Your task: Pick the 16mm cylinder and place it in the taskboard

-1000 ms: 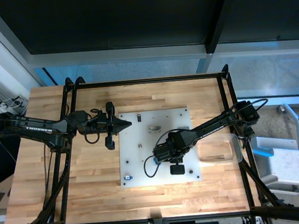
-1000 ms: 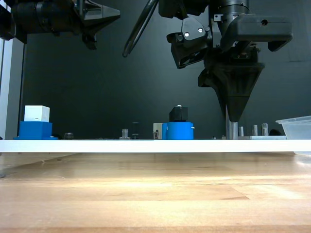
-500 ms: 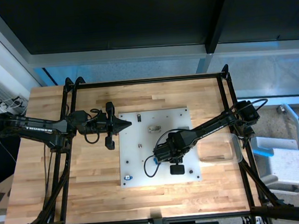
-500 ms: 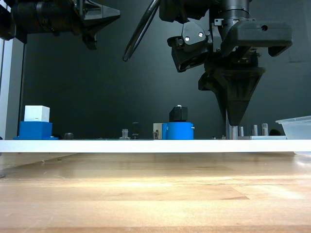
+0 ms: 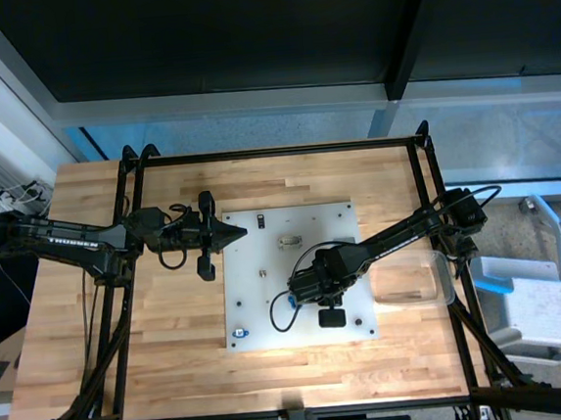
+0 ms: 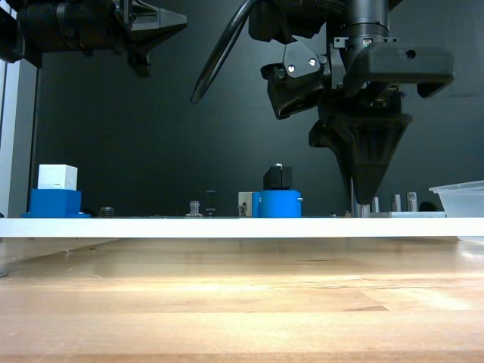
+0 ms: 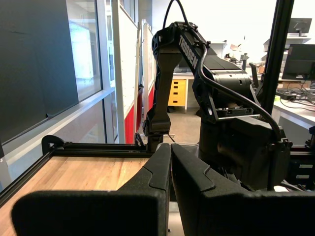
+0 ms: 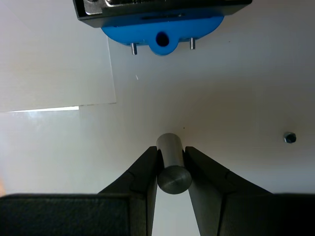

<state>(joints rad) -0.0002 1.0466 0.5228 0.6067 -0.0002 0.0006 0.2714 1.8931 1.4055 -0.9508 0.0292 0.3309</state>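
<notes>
The 16mm cylinder (image 8: 171, 162), a short grey metal peg, stands upright between the fingers of my right gripper (image 8: 171, 157), which is shut on it. In the low view the right gripper (image 6: 361, 198) points straight down over the taskboard (image 6: 151, 227), and the cylinder's lower end (image 6: 363, 209) reaches the board's surface. From above, the right gripper (image 5: 305, 288) hangs over the white taskboard (image 5: 260, 310), right of its middle. My left gripper (image 5: 235, 232) is shut and empty, held high at the board's left edge; it also shows as the left gripper (image 6: 178, 21) and the left gripper (image 7: 171, 162).
A blue fitting (image 8: 160, 29) lies just ahead of the cylinder, seen low as the blue fitting (image 6: 276, 204). A blue block with a white cube (image 6: 55, 200) sits at the board's left. Grey pegs (image 6: 395, 202) stand right of the gripper. A clear tray (image 5: 409, 279) rests beside the board.
My right gripper has sunk a little towards the board with the cylinder in it. The left arm has not moved.
</notes>
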